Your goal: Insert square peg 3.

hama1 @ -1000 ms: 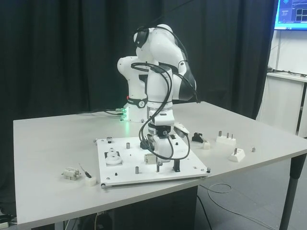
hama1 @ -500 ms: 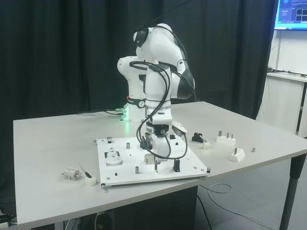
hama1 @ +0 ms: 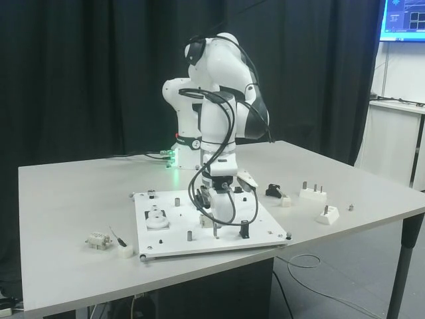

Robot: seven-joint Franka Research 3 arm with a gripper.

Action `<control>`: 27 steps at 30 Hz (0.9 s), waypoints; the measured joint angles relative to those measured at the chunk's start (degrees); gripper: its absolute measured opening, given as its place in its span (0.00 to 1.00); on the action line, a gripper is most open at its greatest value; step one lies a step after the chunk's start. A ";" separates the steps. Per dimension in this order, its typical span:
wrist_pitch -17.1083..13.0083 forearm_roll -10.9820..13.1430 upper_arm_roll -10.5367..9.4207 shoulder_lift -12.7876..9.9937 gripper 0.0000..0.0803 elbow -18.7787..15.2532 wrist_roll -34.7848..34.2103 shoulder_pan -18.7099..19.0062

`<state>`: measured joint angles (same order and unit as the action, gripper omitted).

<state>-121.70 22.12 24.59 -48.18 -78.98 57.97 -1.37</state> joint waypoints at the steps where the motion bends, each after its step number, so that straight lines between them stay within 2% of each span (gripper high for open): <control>1: -0.01 0.00 0.00 0.00 0.14 -0.06 0.00 0.03; 27: -1.48 0.27 -0.26 0.00 0.14 -1.01 -0.03 0.37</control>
<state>-123.19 22.39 24.32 -48.18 -80.00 57.94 -1.00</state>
